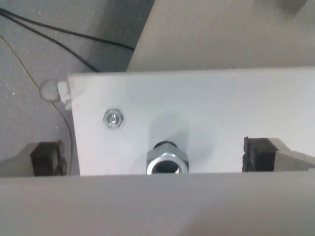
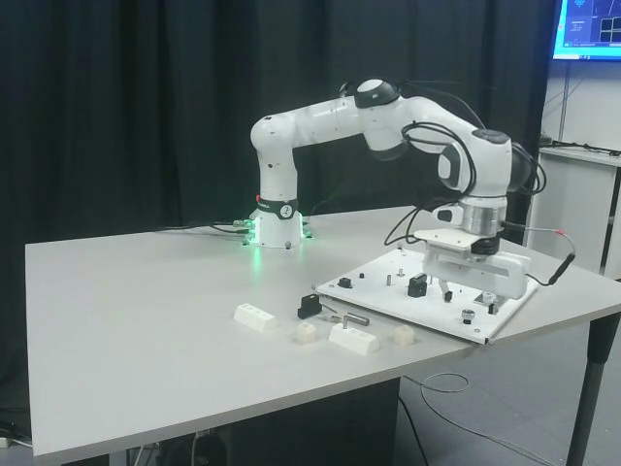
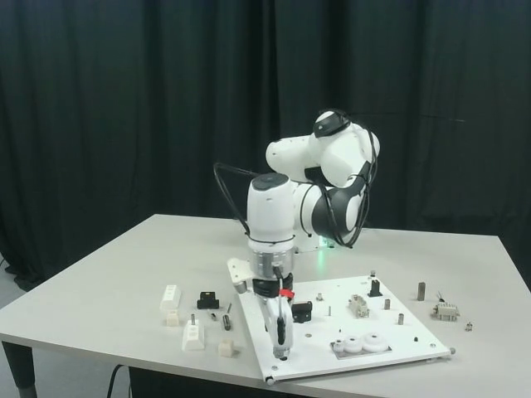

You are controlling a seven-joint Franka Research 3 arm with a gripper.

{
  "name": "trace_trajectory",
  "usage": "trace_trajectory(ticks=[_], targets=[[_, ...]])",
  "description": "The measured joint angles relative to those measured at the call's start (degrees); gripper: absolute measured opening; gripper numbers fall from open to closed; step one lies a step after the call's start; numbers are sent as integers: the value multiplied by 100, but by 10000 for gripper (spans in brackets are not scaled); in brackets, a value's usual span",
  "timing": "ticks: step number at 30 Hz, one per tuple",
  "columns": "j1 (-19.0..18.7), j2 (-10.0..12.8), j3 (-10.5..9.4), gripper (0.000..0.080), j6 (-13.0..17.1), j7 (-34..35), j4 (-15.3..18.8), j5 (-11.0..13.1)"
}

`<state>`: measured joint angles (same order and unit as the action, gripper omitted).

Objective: Remove bolt 4.

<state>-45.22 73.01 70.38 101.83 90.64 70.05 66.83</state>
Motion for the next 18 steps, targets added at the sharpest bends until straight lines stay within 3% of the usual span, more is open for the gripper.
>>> trace_trajectory(ticks=[18], targets=[[-4, 14, -187, 800, 7, 47, -15, -122]])
